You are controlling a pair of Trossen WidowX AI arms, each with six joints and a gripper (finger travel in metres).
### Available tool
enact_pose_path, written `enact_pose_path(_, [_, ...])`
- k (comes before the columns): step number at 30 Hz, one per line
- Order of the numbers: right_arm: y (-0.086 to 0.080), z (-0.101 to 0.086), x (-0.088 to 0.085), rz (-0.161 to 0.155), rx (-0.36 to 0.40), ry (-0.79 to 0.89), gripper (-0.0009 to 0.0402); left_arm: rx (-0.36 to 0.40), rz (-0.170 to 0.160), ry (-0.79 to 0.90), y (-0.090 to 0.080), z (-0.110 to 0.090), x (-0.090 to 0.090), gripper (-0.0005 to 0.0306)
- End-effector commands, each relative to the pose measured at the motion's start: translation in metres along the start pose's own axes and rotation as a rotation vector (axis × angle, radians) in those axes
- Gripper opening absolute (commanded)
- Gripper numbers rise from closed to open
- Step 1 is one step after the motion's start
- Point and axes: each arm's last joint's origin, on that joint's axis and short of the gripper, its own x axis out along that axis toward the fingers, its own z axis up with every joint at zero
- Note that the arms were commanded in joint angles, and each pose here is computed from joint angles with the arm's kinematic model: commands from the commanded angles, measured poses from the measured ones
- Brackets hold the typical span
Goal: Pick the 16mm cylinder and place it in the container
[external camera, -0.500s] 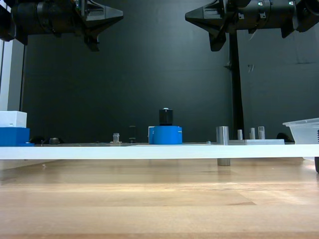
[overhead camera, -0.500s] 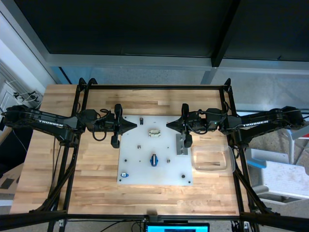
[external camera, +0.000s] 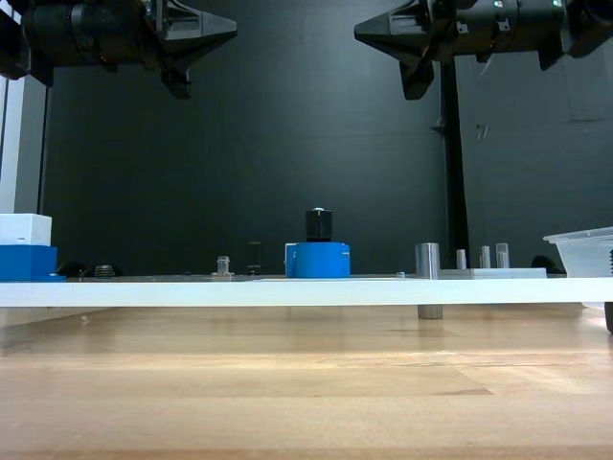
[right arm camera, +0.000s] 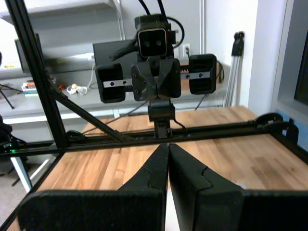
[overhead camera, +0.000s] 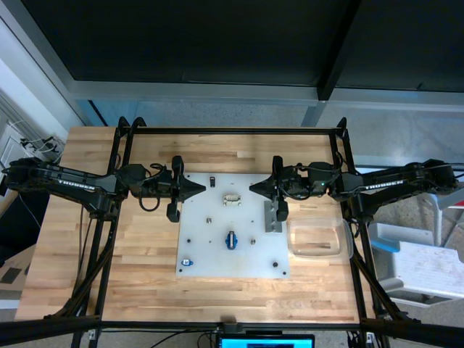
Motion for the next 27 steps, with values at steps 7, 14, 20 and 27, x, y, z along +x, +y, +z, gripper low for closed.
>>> enact_pose_path(7, [0.005, 0.036, 0.005, -0.033, 0.022, 0.224, 0.0, 0.0, 0.0, 0.0, 0.0, 0.0, 0.0, 0.0])
enact_pose_path(14, [0.008, 0.053, 0.009, -0.052, 0.018, 0.415, 0.0, 0.0, 0.0, 0.0, 0.0, 0.0, 0.0, 0.0])
enact_pose_path(20, [0.013, 0.053, 0.016, -0.047, 0.013, 0.553, 0.0, 0.0, 0.0, 0.0, 0.0, 0.0, 0.0, 0.0])
enact_pose_path(27, [0.023, 0.053, 0.022, -0.035, 0.0, 0.666, 0.0, 0.0, 0.0, 0.0, 0.0, 0.0, 0.0, 0.0])
